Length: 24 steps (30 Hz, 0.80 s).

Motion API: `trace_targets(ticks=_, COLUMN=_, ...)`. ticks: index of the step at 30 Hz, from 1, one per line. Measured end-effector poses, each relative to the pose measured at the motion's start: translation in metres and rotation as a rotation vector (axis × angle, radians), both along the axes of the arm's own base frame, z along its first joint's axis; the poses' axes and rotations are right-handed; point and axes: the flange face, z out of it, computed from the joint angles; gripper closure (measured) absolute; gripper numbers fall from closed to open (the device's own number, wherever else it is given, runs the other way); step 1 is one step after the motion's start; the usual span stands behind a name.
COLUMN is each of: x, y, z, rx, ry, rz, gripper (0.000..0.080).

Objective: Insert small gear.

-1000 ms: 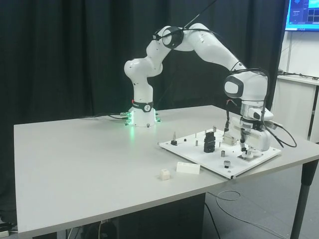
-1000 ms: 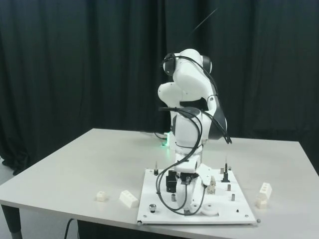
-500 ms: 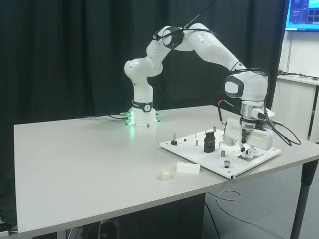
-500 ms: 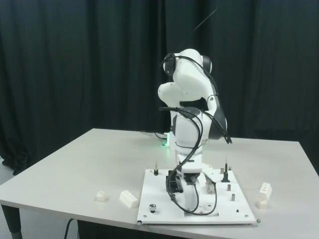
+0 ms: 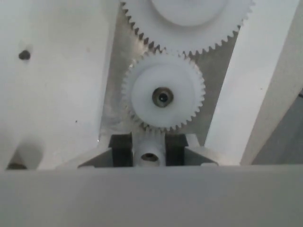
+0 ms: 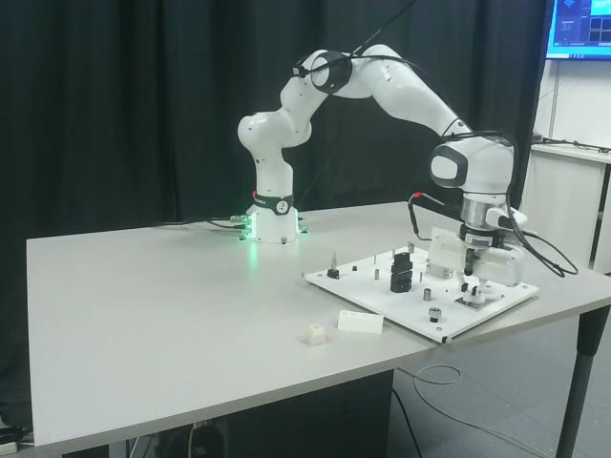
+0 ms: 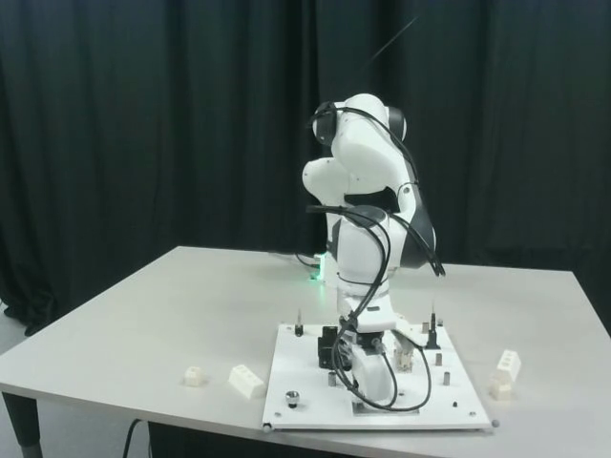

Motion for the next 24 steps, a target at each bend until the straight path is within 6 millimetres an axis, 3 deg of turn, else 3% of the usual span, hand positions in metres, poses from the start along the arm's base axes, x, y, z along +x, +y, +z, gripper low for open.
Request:
trace_targets(ticks=15, x=0.0006, y=0.0002, z=-0.0010, rx=-0.006, ry=-0.016, rz=-0.320, gripper=0.0660)
trace_targets(ticks=24, x=0.0005, y=0.0006, z=-0.0013, rx=-0.006, ry=-0.017, rz=-0.334, gripper=0.0660)
